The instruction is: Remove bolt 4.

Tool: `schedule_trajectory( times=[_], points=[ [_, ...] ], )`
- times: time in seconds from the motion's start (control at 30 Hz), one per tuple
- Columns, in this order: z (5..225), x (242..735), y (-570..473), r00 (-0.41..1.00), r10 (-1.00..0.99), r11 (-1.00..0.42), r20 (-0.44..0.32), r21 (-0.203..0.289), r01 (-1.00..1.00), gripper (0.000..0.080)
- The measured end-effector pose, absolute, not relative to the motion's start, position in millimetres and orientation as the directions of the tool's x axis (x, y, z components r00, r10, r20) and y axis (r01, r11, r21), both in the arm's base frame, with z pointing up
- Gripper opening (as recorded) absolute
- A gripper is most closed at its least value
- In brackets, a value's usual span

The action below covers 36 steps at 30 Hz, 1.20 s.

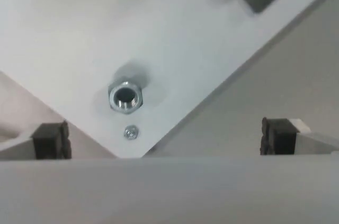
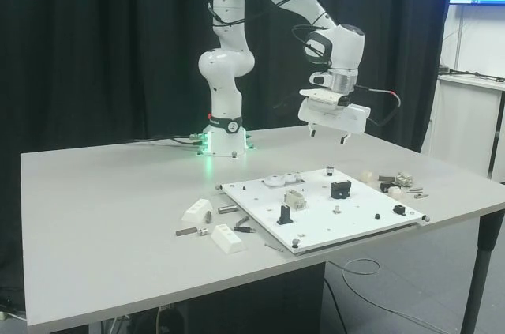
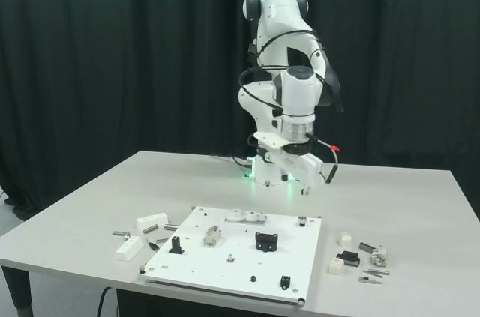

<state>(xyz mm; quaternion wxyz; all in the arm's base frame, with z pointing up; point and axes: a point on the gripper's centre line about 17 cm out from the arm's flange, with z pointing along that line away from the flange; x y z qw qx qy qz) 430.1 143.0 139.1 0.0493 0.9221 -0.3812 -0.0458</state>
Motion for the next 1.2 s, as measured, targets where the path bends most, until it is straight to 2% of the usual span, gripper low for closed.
schedule_trajectory(
  times=[0.5,0.7,0.93,1.2],
  points=[
    [131.4,423.5,158.7,0.585,-0.811,-0.583,-0.003,0.097,-0.807,0.0800],
    [126.8,427.1,162.2,0.503,-0.864,-0.501,0.011,0.063,-0.863,0.0800],
    [119.0,430.3,164.7,0.475,-0.880,-0.474,0.016,0.030,-0.880,0.0800],
    [110.0,428.8,169.1,0.468,-0.883,-0.468,0.017,0.026,-0.884,0.0800]
  ],
)
